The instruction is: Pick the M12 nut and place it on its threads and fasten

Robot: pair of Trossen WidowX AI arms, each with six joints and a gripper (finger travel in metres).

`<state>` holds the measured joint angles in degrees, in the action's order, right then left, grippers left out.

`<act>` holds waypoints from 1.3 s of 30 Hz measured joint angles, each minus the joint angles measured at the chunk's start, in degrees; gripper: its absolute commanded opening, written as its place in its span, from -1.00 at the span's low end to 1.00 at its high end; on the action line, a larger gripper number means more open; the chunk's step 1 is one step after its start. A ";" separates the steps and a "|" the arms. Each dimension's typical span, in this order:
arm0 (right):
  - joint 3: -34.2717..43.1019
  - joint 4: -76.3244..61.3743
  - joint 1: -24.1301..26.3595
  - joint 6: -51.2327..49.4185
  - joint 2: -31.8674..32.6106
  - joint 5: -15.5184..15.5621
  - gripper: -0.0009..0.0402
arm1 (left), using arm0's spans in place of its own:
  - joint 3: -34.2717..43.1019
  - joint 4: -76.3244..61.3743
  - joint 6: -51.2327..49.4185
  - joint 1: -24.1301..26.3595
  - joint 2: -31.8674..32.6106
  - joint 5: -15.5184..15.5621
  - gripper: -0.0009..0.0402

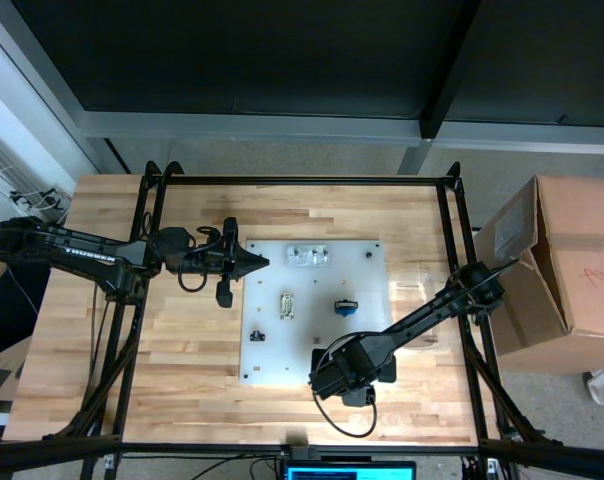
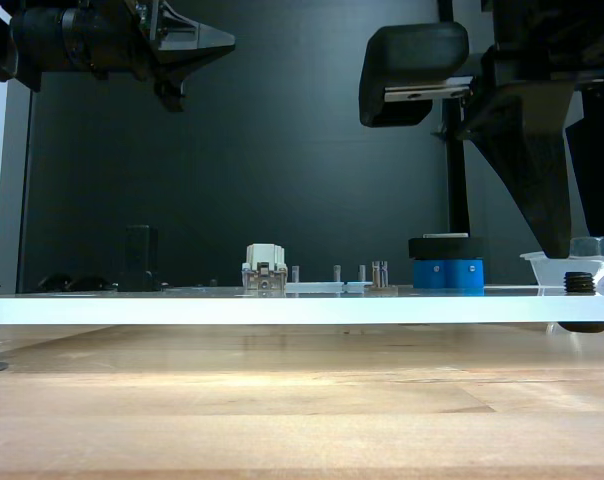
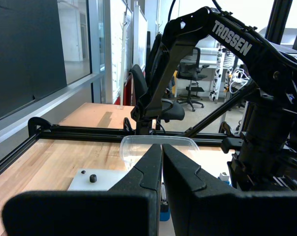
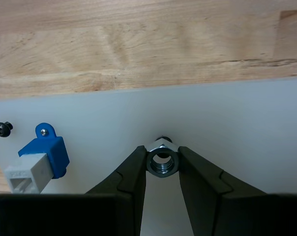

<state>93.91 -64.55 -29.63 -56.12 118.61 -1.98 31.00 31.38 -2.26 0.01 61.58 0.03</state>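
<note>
Board of flat white plastic (image 1: 312, 345) lies on a pale wooden table (image 1: 182, 340), as seen from above. The left gripper (image 1: 258, 262) hangs over the board's far left edge, its fingers closed to a single point. The right gripper (image 1: 360, 394) points down at the board's near right edge, and whatever it holds is hidden beneath it. A clear plastic tray (image 1: 414, 288) lies just beside the board's right side. A brown cardboard box (image 1: 552, 260) stands beyond the table's right edge.

Low view: a short black ribbed stud (image 2: 580, 284) stands on the board with its ribs bare. A small silver hexagonal nut (image 2: 589, 246) sits at the right gripper's tip, just above the stud and apart from it. A blue round fitting with a black cap (image 2: 447, 275) stands mid-board. The left gripper is high above the board.

Left wrist view: the left gripper's fingers (image 3: 143, 172) are pressed together with nothing between them. The tray shows beyond them.

Right wrist view: the right gripper's fingers (image 4: 133, 169) clamp the nut by two opposite sides, with its bore facing the camera. The dark top of the stud shows just past the nut. The nut is held and is not on its stud.
</note>
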 measured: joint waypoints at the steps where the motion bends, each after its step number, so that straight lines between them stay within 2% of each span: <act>1: -0.22 0.20 0.00 0.00 0.00 0.00 -0.90 | 0.00 -0.02 0.02 0.00 0.00 0.00 -0.96; 22: -3.34 4.00 0.13 1.11 -0.20 0.00 -0.90 | 0.00 0.00 0.02 0.00 0.00 0.02 -0.96; 26: -3.39 4.17 0.39 8.66 -0.15 0.07 -0.90 | 0.00 0.00 0.02 0.00 0.00 0.02 -0.96; 39: -3.45 4.28 1.14 48.00 -0.09 0.79 -0.90 | 0.00 0.00 0.02 0.00 0.00 0.00 -0.96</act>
<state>90.45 -60.27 -28.49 -8.12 118.52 -1.19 31.00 31.38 -2.24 0.01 61.58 0.03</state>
